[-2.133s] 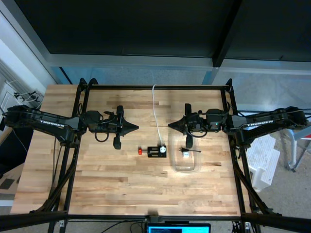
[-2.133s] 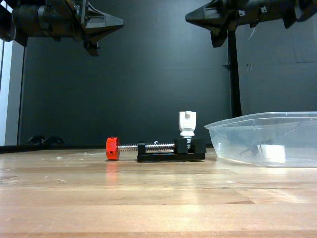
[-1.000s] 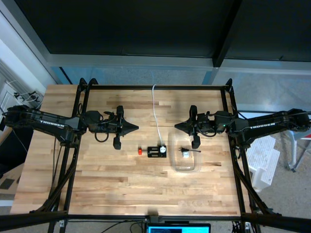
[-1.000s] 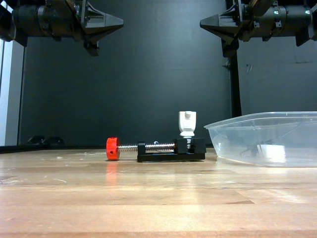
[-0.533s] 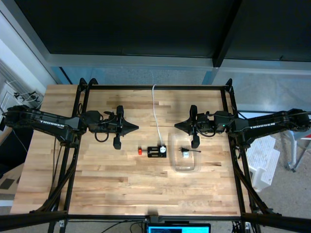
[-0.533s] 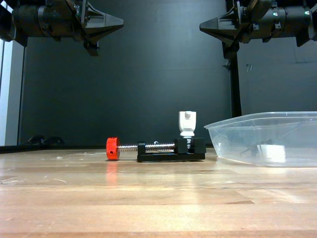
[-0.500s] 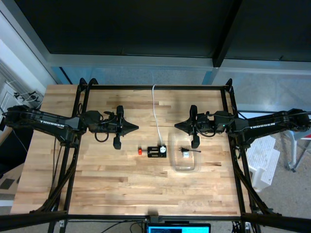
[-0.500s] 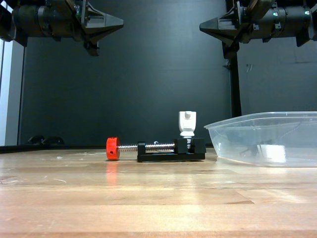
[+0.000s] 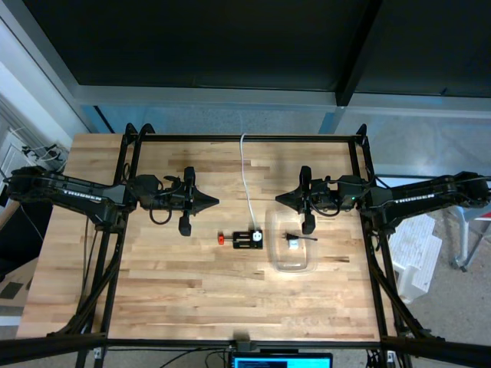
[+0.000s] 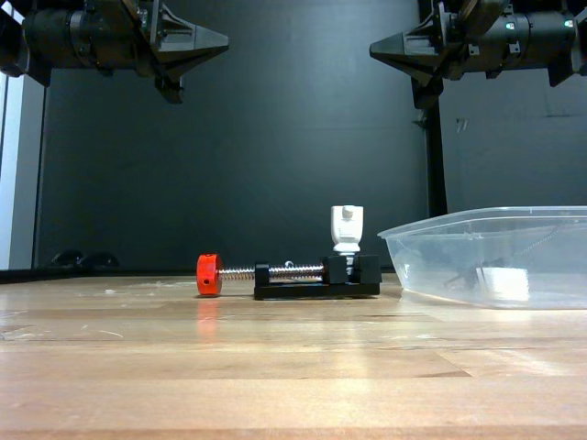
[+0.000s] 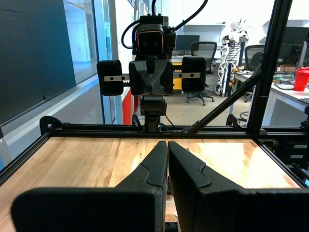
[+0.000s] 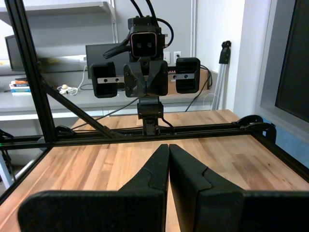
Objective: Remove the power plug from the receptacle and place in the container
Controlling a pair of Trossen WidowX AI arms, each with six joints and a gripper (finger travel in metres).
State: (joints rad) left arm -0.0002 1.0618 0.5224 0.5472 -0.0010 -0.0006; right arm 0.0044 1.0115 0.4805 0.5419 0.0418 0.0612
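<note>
Plug (image 9: 291,236) lies in container (image 9: 292,268); L gripper (image 9: 215,202), R gripper (image 9: 278,198) both closed, held high.

**Tiny, clouded, cropped**

High view: the power plug (image 9: 292,238) is too small for detail. Low view: it smears behind the wall of the container (image 10: 431,261), which is cropped at right. The arms behind the left hand (image 10: 223,39) and right hand (image 10: 374,48) are cut off at the upper corners.
</note>
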